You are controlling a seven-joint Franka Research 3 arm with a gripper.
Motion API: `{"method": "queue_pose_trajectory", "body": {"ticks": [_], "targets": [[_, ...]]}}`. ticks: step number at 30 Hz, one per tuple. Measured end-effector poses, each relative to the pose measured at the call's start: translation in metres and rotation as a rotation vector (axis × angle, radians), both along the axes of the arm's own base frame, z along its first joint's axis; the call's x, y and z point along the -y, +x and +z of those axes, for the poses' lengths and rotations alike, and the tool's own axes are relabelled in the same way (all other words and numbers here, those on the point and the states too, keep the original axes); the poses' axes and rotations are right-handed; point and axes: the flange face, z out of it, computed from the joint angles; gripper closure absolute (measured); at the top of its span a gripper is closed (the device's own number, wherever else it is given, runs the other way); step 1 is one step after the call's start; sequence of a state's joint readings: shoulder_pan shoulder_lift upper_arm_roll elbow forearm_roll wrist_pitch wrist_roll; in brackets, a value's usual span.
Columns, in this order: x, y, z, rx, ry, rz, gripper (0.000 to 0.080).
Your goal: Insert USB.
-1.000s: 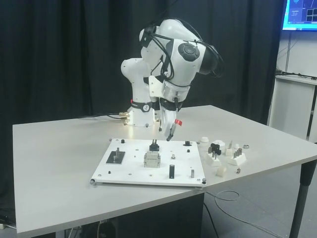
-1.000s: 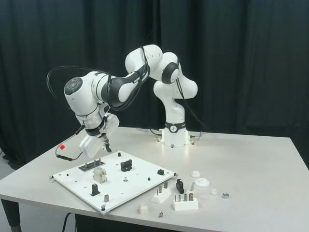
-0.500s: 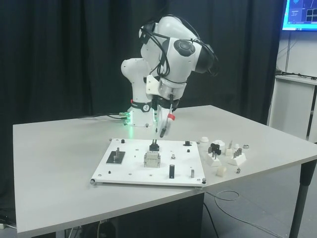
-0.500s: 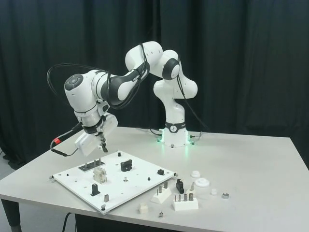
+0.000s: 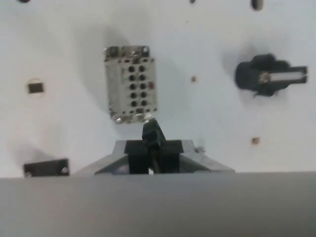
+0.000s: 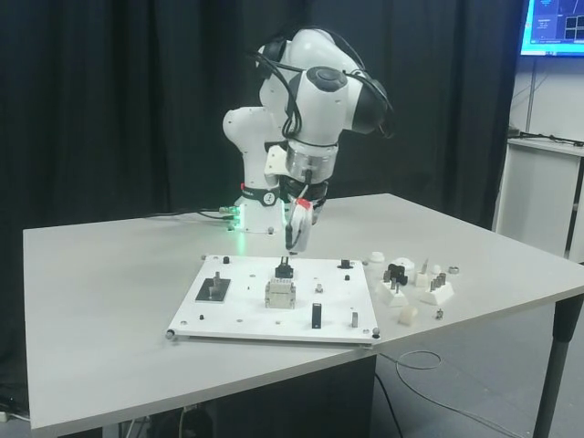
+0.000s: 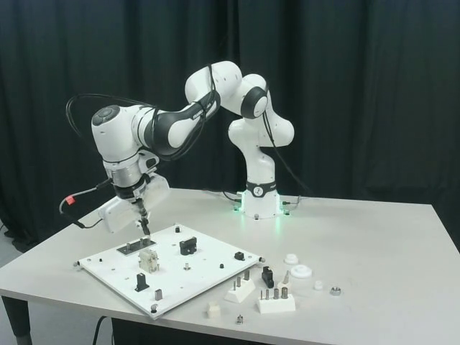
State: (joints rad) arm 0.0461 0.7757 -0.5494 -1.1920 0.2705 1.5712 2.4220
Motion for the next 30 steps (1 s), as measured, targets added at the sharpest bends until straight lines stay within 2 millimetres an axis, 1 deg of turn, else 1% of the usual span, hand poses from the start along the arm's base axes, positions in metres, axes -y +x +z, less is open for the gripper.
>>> {"method": "queue_pose_trajectory", "body": {"ticks": [6, 14, 19, 24, 30], "targets": [[0.001, 0.004, 0.002, 0.062, -0.009, -0.025, 0.0754], [-0.008, 0.013, 0.004, 0.123, -0.024, -0.028, 0.0754], [-0.012, 0.018, 0.000, 0.146, -0.037, -0.019, 0.0754], [-0.011, 0.024, -0.006, 0.178, -0.055, -0.022, 0.0754], [-0.003, 0.028, -0.011, 0.223, -0.064, -0.085, 0.0755]]}}
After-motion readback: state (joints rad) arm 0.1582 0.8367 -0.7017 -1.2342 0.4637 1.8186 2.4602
